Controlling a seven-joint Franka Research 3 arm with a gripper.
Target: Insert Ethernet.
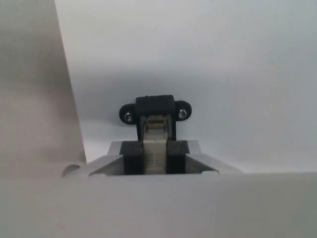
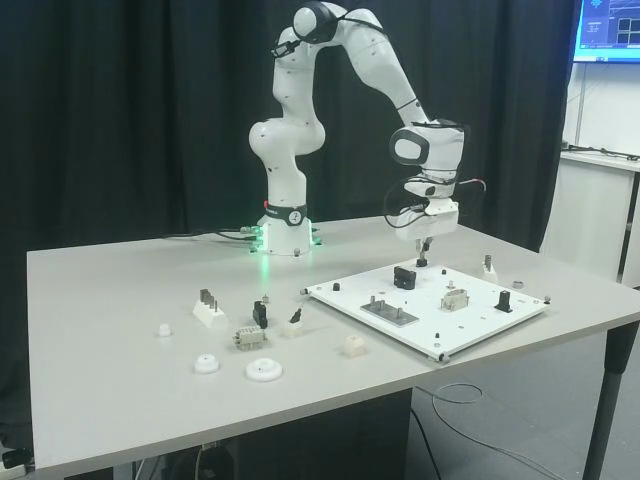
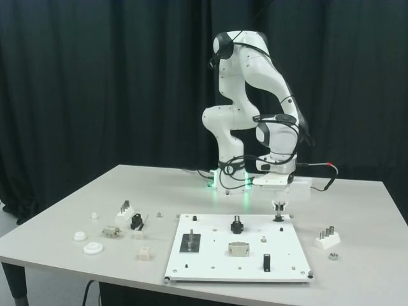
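Note:
In the wrist view my gripper (image 1: 155,157) is shut on the Ethernet plug (image 1: 155,141), with black fingers (image 1: 131,156) on both sides of it. The plug's contact end sits at the mouth of the black Ethernet socket (image 1: 155,110), which is fixed by two screws to the white board (image 1: 223,74). How deep the plug sits I cannot tell. From the room cameras the gripper (image 2: 424,245) (image 3: 278,207) hangs just over the socket (image 2: 421,262) (image 3: 278,218) at the far edge of the board (image 2: 470,325) (image 3: 210,258).
The board also carries a black round fixture (image 3: 237,224), a grey metal plate (image 3: 190,243), a grey connector (image 3: 238,248) and a black block (image 3: 266,261). Loose white and black parts (image 2: 250,340) lie on the grey table beside it. A white peg holder (image 3: 326,238) stands on the other side.

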